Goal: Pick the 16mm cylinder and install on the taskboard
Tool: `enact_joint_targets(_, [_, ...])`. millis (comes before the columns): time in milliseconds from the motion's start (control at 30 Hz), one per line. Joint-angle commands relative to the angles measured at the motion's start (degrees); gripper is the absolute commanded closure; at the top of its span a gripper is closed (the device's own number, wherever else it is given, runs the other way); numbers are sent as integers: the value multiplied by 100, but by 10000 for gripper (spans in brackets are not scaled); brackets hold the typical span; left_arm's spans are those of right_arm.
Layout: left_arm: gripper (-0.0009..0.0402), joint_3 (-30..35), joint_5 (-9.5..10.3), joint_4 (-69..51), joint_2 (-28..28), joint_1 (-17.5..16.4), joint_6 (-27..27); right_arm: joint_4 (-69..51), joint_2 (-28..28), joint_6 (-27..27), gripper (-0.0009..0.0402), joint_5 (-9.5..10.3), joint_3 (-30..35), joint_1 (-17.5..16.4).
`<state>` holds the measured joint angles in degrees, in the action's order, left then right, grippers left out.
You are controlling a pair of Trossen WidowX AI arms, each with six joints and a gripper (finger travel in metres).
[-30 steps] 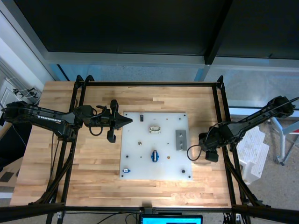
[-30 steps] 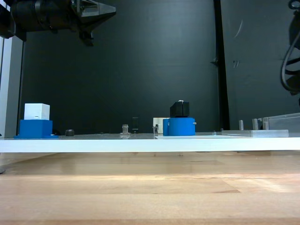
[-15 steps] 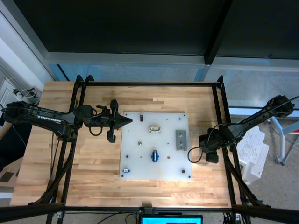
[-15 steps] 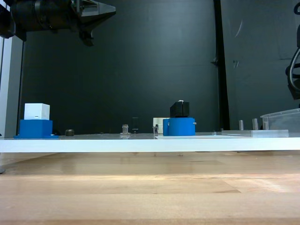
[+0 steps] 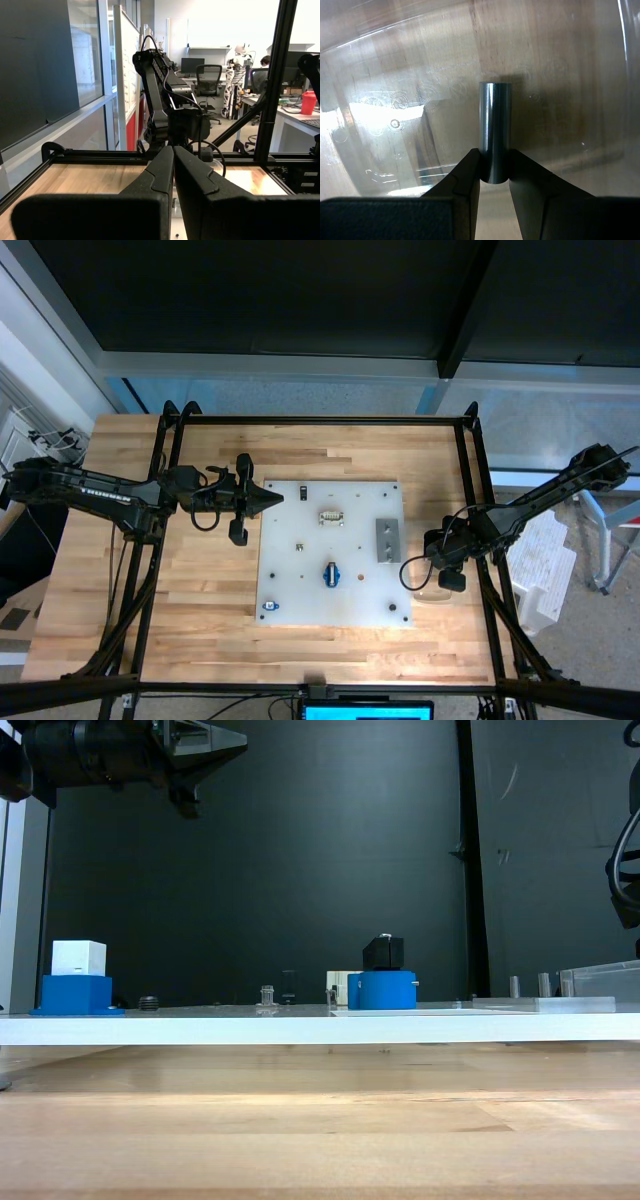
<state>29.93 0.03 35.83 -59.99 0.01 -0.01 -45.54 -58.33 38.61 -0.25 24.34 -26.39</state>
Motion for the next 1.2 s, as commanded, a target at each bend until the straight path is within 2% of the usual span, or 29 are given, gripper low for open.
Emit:
enact_joint_targets(33, [392, 2, -2, 2, 0, 0, 0, -13, 7, -7, 394, -22, 17, -2])
enact_joint_targets(200, [392, 2, -2, 2, -2, 0, 0, -50, 11, -2, 386, -15, 155, 0])
enact_joint_targets(333, [392, 2, 0, 0, -2, 0, 0, -286, 11, -2, 389, 0, 520, 0])
enact_joint_targets(767, [392, 2, -2, 2, 0, -2, 0, -1784, -188, -22, 393, -17, 2435, 26])
enact_joint_targets(900, [392, 2, -2, 0, -2, 0, 0, -2057, -479, -319, 393, -42, 2977, 74])
enact_joint_targets(1000, [392, 4, 2, 55, 0, -2, 11, -2218, -715, -577, 393, -28, 3346, 232])
enact_joint_targets(1200, [392, 59, 26, 61, 0, -2, 9, -2487, -1121, -1128, 393, -9, 4072, 811])
